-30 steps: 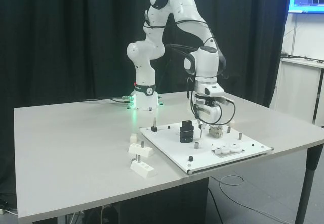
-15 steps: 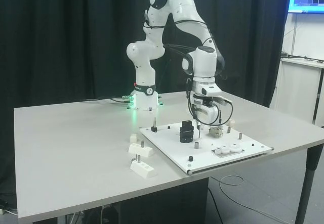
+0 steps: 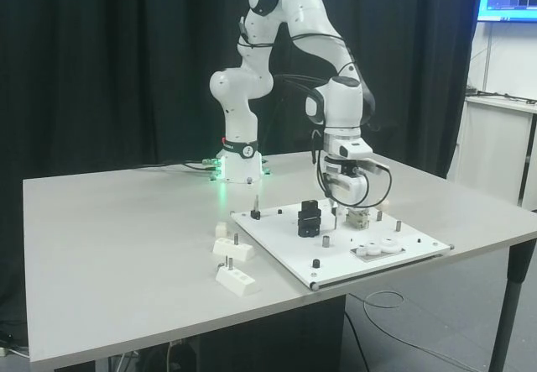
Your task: Insert square peg 1.
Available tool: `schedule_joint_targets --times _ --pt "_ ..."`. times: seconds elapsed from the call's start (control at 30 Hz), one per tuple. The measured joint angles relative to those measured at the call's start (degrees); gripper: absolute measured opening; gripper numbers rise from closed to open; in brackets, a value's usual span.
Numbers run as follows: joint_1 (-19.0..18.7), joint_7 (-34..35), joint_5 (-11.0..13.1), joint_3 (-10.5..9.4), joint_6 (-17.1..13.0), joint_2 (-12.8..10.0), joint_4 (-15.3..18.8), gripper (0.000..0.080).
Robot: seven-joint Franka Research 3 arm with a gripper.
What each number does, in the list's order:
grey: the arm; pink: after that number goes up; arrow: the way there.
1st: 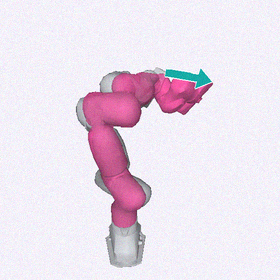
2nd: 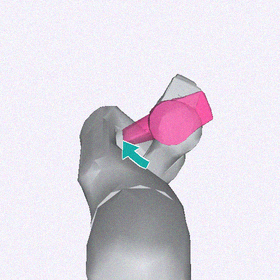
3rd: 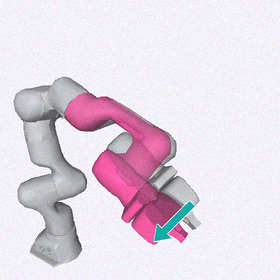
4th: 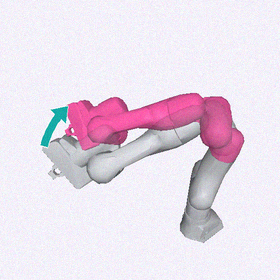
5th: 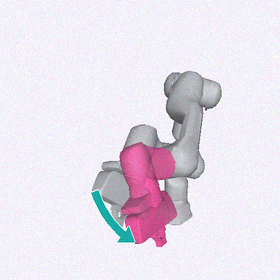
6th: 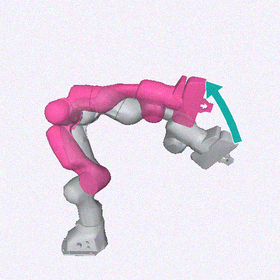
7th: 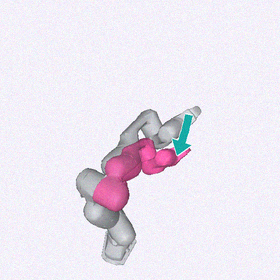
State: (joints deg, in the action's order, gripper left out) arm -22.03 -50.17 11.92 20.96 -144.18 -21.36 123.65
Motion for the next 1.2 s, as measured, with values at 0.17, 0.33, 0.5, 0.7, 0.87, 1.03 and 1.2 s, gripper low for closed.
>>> schedule_joint_targets --times 0.17,0.33,0.5,0.7,0.87,1.03,1.2 --pt "0.00 0.00 0.00 -0.17 0.00 -0.31 -0.35 0.0021" --pt "0.01 0.00 0.00 -0.17 0.03 -0.47 -0.60 0.0021" --pt "0.05 0.06 0.00 -0.11 0.12 -0.47 -0.63 0.0021" --pt "0.28 0.25 0.00 0.00 0.66 -0.46 -0.78 0.0021" --pt "0.63 1.45 0.00 0.00 1.34 -0.40 -0.85 0.0021" --pt "0.74 2.93 0.00 0.00 1.86 -0.39 -0.96 0.0021" --pt "0.74 3.89 0.04 -0.04 1.89 -0.39 -0.98 0.0021"
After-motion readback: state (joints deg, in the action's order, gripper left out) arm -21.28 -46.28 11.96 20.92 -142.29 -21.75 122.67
